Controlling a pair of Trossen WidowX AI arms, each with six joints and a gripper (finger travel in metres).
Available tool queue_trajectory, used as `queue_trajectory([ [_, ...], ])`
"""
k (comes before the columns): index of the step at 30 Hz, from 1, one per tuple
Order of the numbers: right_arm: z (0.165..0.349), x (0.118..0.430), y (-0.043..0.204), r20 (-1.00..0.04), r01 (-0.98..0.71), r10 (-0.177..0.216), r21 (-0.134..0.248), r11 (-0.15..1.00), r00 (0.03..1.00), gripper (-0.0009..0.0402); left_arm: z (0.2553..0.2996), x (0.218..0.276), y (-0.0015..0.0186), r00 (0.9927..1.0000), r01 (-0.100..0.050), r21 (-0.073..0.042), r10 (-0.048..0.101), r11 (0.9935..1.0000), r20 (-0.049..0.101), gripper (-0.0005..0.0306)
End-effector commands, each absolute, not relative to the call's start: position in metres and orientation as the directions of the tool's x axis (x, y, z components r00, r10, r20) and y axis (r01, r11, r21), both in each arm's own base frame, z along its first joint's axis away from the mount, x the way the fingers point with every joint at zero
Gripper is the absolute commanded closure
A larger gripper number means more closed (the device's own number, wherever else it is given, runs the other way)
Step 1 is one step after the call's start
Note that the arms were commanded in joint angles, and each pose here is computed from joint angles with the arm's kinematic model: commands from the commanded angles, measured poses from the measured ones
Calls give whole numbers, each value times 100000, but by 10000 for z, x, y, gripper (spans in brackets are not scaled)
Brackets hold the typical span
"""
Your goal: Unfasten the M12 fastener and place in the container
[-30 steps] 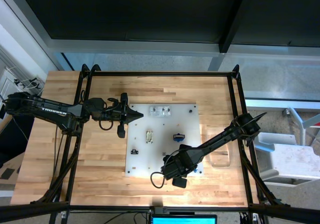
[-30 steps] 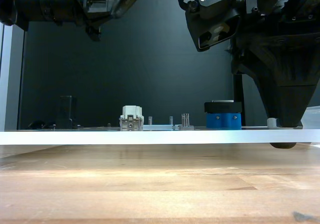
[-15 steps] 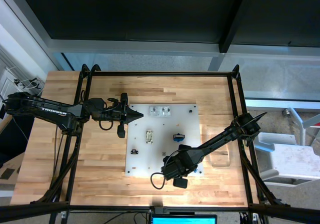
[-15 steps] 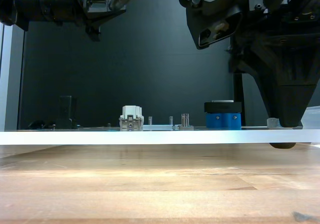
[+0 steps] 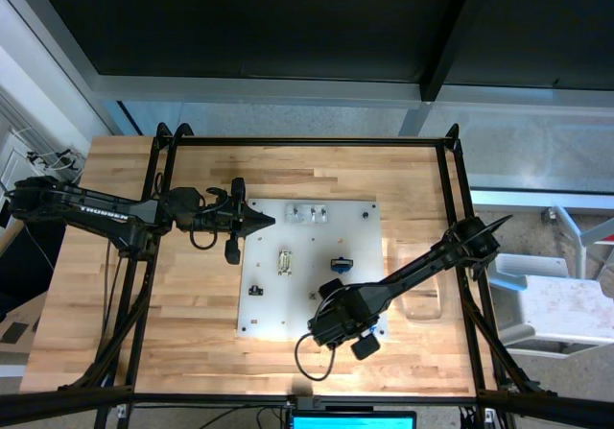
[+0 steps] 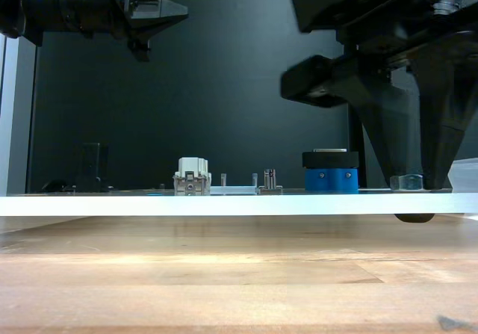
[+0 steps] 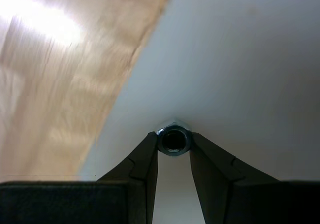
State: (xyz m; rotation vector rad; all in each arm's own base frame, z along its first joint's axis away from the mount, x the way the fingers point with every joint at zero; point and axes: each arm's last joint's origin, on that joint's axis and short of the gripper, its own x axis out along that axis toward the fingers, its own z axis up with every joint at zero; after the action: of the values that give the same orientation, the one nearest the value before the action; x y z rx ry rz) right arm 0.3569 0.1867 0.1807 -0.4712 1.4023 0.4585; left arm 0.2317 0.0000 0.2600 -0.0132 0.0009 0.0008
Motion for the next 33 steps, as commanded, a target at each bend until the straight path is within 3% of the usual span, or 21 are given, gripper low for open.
queue_trajectory([
  [1,1807,3564,1865,-99409,-70032,2663,-5504,71171,10520,384,2599,2318,0,100000,-78,-1316,76,99991,-95,300],
  [9,1806,3549,1858,-99566,-92202,1806,-7764,37928,9127,370,2599,2318,0,100000,-78,-1316,76,99991,-95,300],
  [12,1806,3548,1858,-99580,-94493,1735,-7980,31739,8993,361,2599,2318,0,100000,-78,-1316,76,99991,-95,300],
  [21,1806,3548,1858,-99576,-94791,1872,-7994,30835,9007,312,2599,2318,0,100000,-39,-1316,38,99991,-95,300],
  [33,1870,3542,1878,-99564,-94467,2056,-7973,31819,9096,171,2599,2318,1,100000,-116,-1316,114,99991,-95,300],
])
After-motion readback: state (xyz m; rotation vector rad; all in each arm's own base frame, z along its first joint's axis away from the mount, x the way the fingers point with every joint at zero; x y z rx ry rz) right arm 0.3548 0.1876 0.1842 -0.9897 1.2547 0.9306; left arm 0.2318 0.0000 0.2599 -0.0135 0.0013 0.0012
